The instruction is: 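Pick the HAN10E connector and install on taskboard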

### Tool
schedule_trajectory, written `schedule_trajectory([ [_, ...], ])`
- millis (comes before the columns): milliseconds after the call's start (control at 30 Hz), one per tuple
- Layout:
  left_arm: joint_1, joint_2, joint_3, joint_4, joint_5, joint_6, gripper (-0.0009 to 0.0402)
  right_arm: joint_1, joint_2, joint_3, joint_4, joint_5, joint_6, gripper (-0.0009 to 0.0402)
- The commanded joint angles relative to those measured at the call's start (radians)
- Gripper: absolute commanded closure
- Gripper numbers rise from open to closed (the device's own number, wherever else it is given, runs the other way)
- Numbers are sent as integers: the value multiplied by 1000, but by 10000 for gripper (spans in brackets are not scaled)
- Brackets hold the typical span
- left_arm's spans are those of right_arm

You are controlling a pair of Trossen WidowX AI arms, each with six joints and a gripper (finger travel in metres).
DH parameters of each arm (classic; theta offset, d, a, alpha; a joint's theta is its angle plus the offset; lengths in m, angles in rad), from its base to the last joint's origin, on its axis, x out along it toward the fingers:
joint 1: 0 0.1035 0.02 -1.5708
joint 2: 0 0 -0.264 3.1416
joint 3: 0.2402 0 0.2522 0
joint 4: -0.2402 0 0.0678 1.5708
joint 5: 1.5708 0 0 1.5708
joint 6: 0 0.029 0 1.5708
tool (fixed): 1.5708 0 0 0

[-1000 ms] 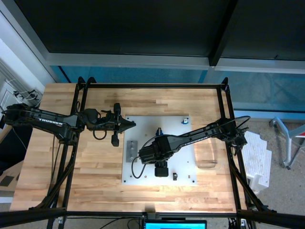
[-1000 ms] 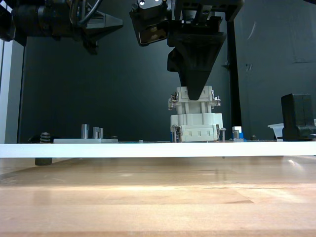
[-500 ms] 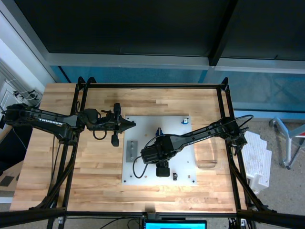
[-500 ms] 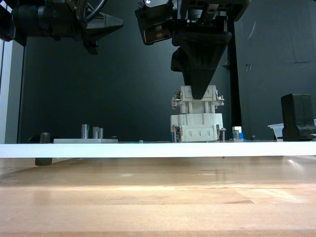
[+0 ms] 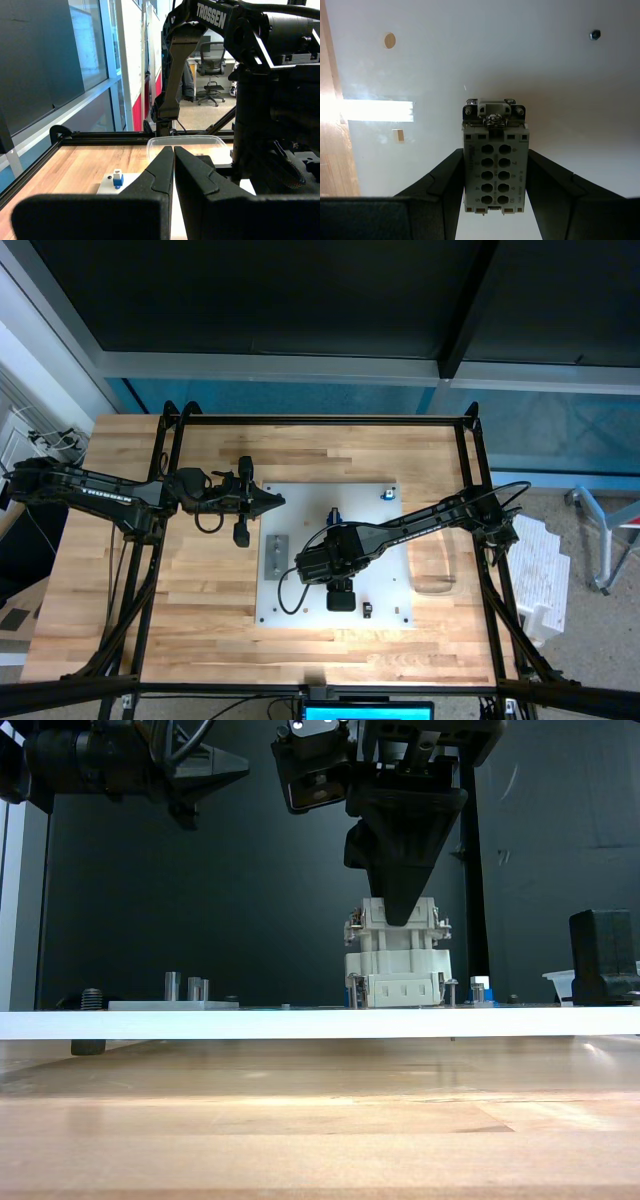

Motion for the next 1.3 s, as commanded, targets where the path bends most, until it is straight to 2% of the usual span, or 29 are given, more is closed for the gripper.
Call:
schedule_trajectory([
  [33, 0, 0, 0, 0, 0, 0, 392, 0, 1, -6, 6, 1, 0, 346],
  [1100, 0, 0, 0, 1, 0, 0, 392, -1, 37, -44, 58, 2, -7, 345],
  [1300, 0, 0, 0, 1, 0, 0, 392, 0, 34, -44, 53, 2, -6, 314],
])
